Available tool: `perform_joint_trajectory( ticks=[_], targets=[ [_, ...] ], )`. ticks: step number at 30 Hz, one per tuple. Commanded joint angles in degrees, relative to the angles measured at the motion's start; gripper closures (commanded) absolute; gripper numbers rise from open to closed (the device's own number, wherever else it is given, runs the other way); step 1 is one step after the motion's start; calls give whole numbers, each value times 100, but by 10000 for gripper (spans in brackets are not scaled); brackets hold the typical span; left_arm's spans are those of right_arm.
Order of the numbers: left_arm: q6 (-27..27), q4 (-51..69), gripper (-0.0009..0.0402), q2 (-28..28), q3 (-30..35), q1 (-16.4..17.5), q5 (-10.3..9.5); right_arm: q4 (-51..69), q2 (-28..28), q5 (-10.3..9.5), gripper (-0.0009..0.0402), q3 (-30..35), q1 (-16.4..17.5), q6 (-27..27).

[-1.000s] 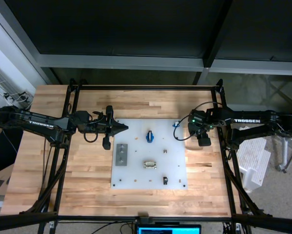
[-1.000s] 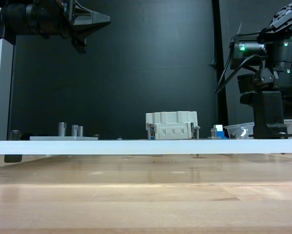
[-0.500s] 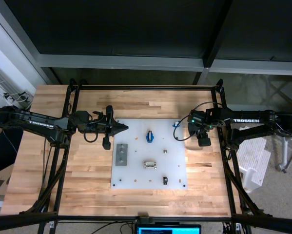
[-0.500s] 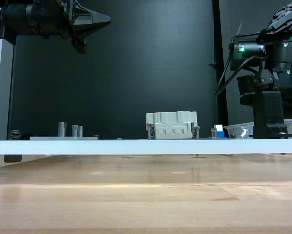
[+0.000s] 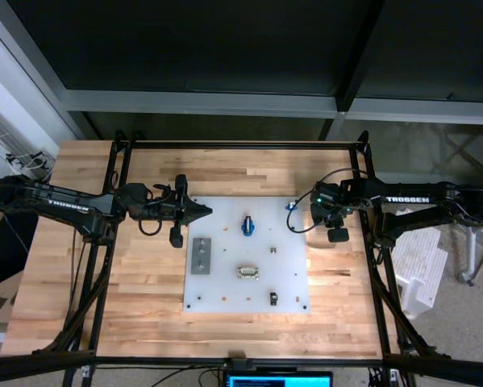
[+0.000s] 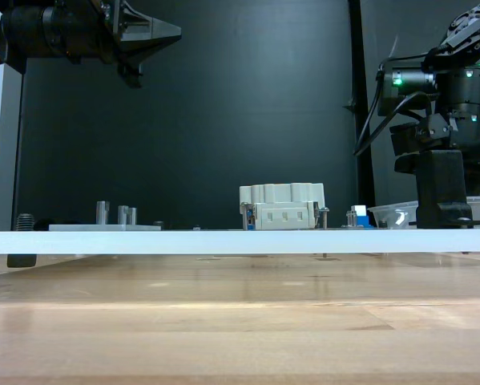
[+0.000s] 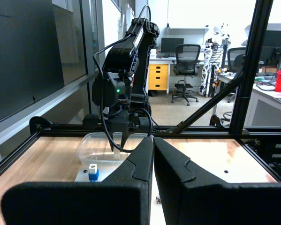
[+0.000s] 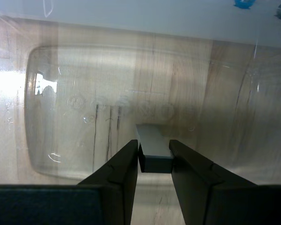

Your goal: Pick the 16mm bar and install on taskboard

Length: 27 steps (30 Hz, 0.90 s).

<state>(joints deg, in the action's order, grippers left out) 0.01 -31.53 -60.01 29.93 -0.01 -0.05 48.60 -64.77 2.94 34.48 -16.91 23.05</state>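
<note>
The 16mm bar, a short grey rectangular metal piece (image 8: 154, 149), sits squarely between the right gripper's (image 5: 335, 235) fingers (image 8: 124, 164). They are closed in until they press its two side faces, leaving only the bar's width between them. The wrist camera sees the bar end-on. Its long axis appears to run away from the camera, across the closing direction, so the grip is on its narrow width. Beneath it is a clear, shallow plastic tray (image 8: 37, 93); whether the bar is already clear of the tray floor cannot be told.

The tray stands on the light wooden surface (image 5: 144, 306), just off the right edge of the large white square taskboard (image 5: 225, 282). The coming carry therefore probably runs inward, toward the left arm, with the bar held as it is. The grey metal block (image 5: 201, 255) near the board's left side looks like a possible seat, though that is a guess.

The left gripper (image 5: 202, 211) hovers high over the board's far left corner, its fingers pressed together on nothing, well apart from the bar. The right arm is plainly the nearer one.
</note>
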Motion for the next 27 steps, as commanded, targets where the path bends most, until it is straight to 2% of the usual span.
perform_joint_trajectory(
  ticks=[1,13,20,24,27],
  targets=[
    [0,0,393,0,2,0,2,11,0,4,324,4,2,-4],
    [0,0,393,0,2,0,2,55,9,7,382,50,2,-4],
    [0,0,393,0,2,0,2,667,17,2,391,535,9,-33],
    [0,0,393,0,2,0,2,1237,11,4,391,994,46,-356],
    [0,0,393,0,2,0,2,1580,-7,2,391,1318,129,-802]
  ],
)
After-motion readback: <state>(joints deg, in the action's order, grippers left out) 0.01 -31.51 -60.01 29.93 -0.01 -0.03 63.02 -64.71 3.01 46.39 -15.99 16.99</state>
